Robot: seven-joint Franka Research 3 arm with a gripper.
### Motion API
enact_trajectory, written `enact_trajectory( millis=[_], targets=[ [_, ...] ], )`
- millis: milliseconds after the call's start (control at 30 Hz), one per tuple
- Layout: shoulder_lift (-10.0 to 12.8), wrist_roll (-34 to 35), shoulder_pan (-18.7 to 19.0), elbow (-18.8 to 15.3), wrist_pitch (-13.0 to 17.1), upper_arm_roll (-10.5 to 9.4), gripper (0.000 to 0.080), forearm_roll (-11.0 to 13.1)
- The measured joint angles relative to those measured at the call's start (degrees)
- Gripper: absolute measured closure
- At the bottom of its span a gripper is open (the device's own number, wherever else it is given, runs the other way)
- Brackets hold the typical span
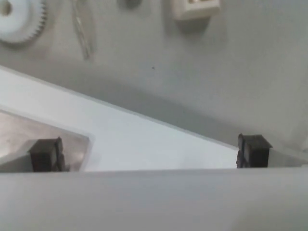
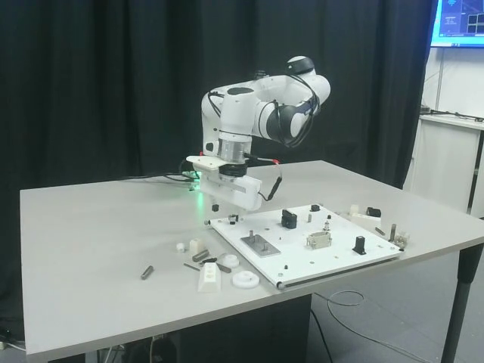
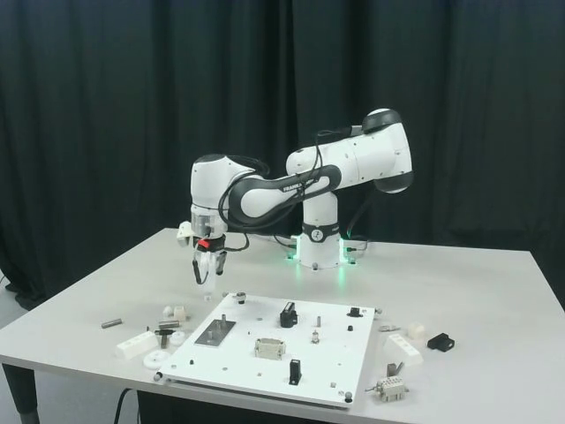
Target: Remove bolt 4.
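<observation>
One tool (image 3: 205, 280), its black fingers spread and empty, is held above the board's (image 3: 265, 367) corner, where bolt 4 cannot be told apart among the small bolts, so it should be identified, centred over, then descended on squarely.

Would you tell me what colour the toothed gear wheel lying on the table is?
White. The gear wheel shows best in the wrist view, lying on the grey table.

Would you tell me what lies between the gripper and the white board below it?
Nothing: in the second room view the gripper hangs over the white board's far corner, with only air between.
</observation>
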State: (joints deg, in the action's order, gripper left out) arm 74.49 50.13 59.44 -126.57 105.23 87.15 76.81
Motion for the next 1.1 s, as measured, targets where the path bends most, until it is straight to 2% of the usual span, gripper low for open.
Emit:
enact_trajectory(
  millis=[300,567,867,1100],
  targets=[
    [-0.35,2.57,2.66,-3.71,0.50,0.00,0.0003,2.10],
    [-0.86,4.41,4.79,-5.50,0.45,0.07,0.0003,3.26],
    [-0.89,7.31,7.03,-5.66,0.33,0.09,0.0003,3.23],
    [-0.89,9.89,8.53,-6.21,0.48,0.09,0.0003,2.16]
  ],
)
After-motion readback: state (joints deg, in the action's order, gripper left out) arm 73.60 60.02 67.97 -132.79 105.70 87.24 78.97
